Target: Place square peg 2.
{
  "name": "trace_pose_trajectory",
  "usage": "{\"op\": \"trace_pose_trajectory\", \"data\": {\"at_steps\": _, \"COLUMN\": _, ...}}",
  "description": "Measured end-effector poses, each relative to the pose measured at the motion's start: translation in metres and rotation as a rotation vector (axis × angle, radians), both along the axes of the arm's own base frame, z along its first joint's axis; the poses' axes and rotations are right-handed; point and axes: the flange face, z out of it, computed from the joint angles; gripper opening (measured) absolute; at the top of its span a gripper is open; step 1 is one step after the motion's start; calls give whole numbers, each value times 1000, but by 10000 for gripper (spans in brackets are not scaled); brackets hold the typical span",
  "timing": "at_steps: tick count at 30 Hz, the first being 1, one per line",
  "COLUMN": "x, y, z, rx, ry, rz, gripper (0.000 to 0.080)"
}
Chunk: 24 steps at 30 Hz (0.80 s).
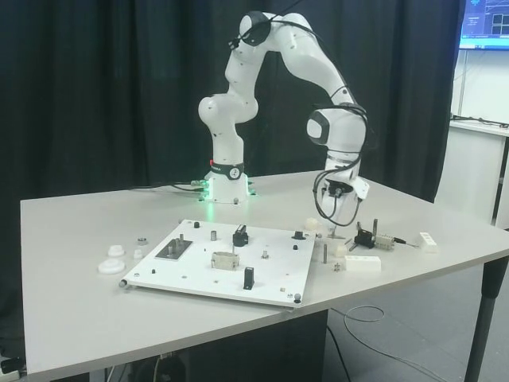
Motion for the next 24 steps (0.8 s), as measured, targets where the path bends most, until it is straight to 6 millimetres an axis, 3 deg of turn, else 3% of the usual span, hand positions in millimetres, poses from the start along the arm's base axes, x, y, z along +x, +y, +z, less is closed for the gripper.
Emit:
{"op": "trace_pose_trajectory", "data": {"at_steps": 13, "x": 9, "y": 15, "z": -24, "rx": -15, "ry": 20, "rz": 11, "gripper": 75}}
{"op": "trace_pose_trajectory", "data": {"at_steps": 24, "x": 11, "y": 21, "z": -31, "rx": -16, "ry": 25, "rz": 17, "gripper": 75}}
